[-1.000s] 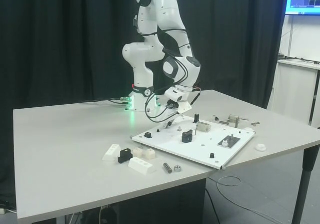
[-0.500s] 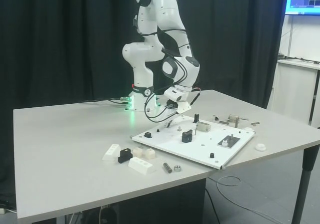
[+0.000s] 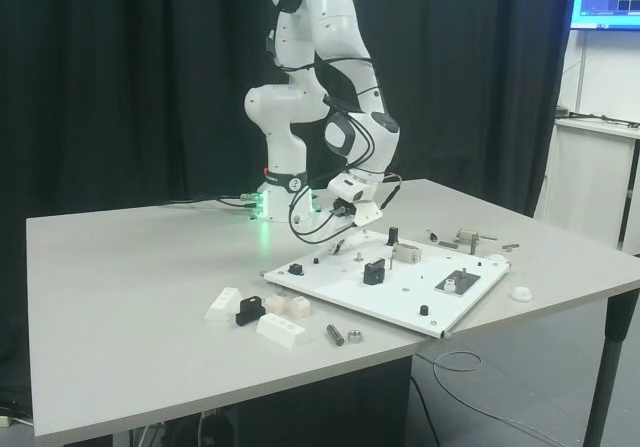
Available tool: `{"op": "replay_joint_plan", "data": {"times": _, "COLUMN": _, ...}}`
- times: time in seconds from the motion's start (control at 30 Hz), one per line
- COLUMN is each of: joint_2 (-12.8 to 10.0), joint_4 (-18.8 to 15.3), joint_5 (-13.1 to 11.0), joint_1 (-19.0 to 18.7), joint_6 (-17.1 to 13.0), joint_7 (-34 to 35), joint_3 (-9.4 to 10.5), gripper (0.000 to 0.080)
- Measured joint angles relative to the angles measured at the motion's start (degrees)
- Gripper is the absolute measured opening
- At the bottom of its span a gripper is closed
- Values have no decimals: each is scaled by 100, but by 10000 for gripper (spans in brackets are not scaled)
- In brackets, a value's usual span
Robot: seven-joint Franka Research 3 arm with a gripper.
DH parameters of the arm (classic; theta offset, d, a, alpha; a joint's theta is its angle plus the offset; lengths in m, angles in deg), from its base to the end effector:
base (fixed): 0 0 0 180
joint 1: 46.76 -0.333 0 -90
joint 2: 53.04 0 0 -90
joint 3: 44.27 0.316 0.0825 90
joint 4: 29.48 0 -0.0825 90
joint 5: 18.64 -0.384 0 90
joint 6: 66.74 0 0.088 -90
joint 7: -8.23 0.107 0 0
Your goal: Remove round peg 1.
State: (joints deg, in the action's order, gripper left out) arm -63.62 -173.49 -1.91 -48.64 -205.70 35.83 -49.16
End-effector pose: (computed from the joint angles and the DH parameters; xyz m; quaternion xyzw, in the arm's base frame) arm 0.4338 -0.0255 0.1907 0.9768 -0.1415 -0.1134 0.1143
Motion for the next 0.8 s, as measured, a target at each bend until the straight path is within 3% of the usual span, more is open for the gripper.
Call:
{"op": "replay_joint_plan", "data": {"times": 0.27, "joint_2": 200, "joint_4": 1, "joint_5": -10, "joint_1": -20, "joint_6": 238, "joint_7": 0, "joint_3": 6, "gripper": 26}}
{"op": "replay_joint_plan", "data": {"times": 0.6, "joint_2": 602, "joint_4": 0, "joint_5": -39, "joint_1": -26, "joint_6": 784, "joint_7": 0, "joint_3": 17, "gripper": 26}}
{"op": "replay_joint_plan", "data": {"times": 0.8, "joint_2": 773, "joint_4": -1, "joint_5": -70, "joint_1": -26, "joint_6": 913, "joint_7": 0, "joint_3": 23, "gripper": 26}}
